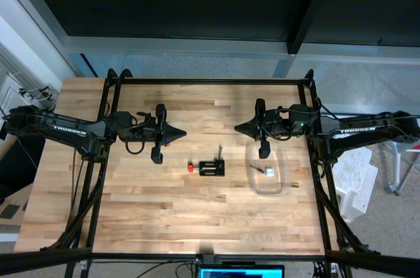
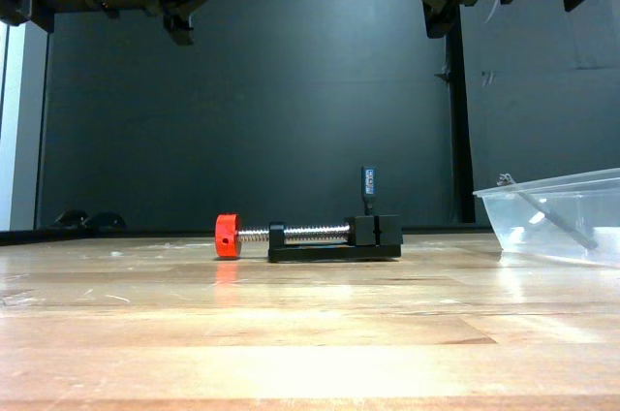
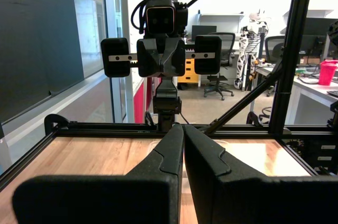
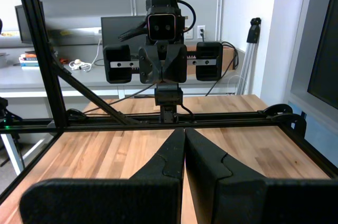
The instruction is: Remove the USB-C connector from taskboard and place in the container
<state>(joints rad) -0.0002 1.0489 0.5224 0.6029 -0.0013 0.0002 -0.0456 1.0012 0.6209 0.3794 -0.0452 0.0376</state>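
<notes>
- L pincer [image 1: 182,134]: pressed together, raised over desk [image 1: 164,212], left of taskboard [image 1: 211,168].
- R pincer [image 1: 239,128]: pressed together, raised near container [image 1: 266,191].
- USB-C connector [image 1: 256,169]: lying inside container.

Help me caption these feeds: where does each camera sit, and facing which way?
High: above the table's near edge, looking down and away at taskboard and container; both arms show, left gripper and right gripper pointing inward.
Low: table-top height, near edge, looking level; both grippers overhead.
Left wrist: rides its arm, along shut fingers toward the right arm.
Right wrist: mirrored, shut fingers toward the left arm.
Shared: high and low both show taskboard and container.
</notes>
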